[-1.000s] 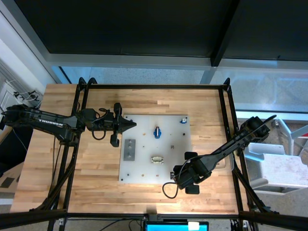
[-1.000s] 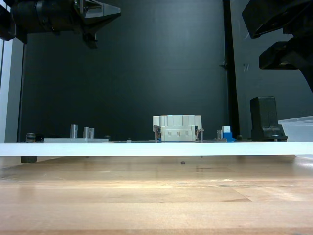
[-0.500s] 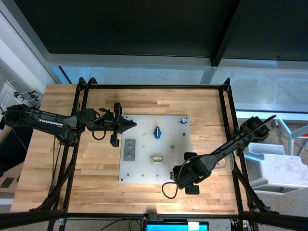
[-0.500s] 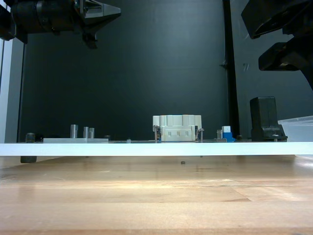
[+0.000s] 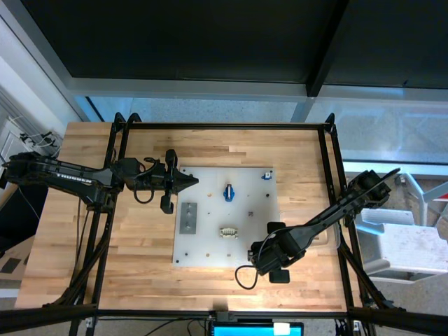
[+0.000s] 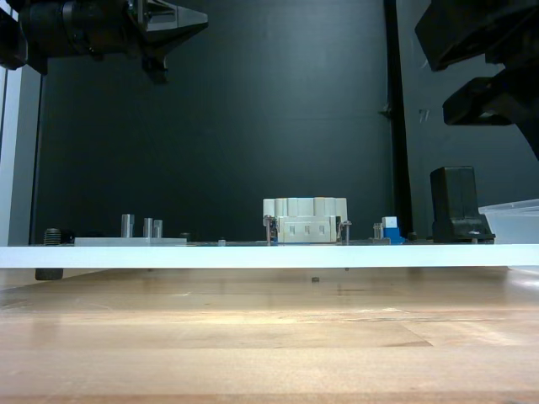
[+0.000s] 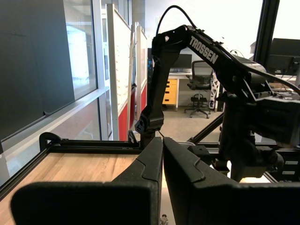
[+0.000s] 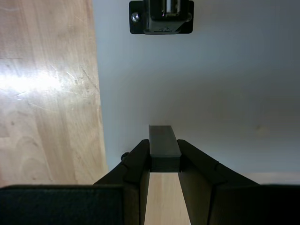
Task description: Pick the 16mm bar and place in it's hole on the taskboard
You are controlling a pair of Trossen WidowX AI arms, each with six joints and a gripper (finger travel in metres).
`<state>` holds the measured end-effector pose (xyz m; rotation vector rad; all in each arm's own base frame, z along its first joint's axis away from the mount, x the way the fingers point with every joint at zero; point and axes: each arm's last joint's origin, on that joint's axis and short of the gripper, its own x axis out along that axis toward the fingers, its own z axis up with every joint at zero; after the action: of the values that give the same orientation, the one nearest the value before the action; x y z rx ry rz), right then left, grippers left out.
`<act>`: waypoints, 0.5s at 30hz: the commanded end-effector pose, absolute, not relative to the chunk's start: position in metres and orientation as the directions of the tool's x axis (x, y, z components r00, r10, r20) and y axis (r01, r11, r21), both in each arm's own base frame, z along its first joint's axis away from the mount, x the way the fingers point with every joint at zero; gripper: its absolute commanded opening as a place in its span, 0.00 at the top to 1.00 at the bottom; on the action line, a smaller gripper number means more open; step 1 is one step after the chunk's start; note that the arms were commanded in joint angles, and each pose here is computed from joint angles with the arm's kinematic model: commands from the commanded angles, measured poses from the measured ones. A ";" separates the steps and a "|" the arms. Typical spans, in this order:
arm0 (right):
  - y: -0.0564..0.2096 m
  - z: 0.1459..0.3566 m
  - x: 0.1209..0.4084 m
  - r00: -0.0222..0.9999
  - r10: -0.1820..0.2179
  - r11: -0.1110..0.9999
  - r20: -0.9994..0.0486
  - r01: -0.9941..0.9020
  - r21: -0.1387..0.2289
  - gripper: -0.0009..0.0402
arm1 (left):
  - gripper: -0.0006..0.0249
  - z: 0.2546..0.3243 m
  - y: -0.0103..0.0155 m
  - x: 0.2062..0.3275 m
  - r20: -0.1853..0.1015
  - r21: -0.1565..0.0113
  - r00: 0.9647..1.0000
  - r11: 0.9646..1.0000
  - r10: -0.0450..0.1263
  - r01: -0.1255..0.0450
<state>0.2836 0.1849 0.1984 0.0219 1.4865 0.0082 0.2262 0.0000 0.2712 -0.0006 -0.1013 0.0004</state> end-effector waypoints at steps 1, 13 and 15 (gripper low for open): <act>0.185 0.193 0.284 0.079 0.012 1.000 -0.997 0.005 0.012 0.98 | 0.98 0.2712 0.0000 0.226 0.101 0.000 0.995 1.000 0.000 0.000; 0.184 0.190 0.283 0.076 0.009 1.000 -0.997 0.011 0.010 0.97 | 0.98 0.2712 0.0000 0.226 0.101 0.000 0.995 1.000 0.000 0.000; 0.185 0.191 0.283 0.079 0.011 1.000 -0.997 0.011 0.012 0.95 | 0.98 0.2712 0.0000 0.226 0.101 0.000 0.995 1.000 0.000 0.000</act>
<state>0.2832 0.1844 0.1899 0.0168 1.4927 0.0019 0.2263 0.0000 0.2711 -0.0006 -0.1005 0.0004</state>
